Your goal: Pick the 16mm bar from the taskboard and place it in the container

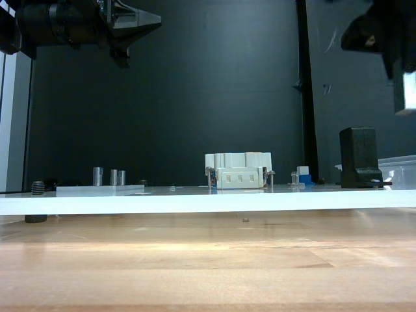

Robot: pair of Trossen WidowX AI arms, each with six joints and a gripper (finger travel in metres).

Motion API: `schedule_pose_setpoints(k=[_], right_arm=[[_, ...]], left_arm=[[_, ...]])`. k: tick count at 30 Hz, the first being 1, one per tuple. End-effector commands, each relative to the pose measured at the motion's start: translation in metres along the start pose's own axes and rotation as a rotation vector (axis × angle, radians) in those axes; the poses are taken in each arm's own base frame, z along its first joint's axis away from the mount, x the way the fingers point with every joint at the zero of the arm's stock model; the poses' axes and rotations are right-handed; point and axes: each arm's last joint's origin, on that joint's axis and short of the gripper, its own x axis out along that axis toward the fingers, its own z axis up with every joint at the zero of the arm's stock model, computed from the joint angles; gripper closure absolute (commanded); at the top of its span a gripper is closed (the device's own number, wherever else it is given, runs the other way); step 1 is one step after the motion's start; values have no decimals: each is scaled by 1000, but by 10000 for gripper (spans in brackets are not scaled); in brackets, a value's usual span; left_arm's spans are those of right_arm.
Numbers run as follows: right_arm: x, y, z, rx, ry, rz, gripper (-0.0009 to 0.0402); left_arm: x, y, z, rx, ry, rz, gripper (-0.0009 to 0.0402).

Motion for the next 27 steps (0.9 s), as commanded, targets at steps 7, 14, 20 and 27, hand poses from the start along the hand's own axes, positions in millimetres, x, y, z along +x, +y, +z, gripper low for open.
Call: schedule_pose_setpoints(k=[7,14,20,27], right_arm=[[6,-41,-15,145,17,-40,372],[11,-65,-31,251,25,-64,372],[17,-81,-46,355,36,-83,372],[22,-92,-60,423,47,-92,372]], left_arm=[[0,0,0,0,0,0,393],[0,0,0,0,0,0,393],[0,0,0,0,0,0,393],[0,0,0,0,0,0,393]])
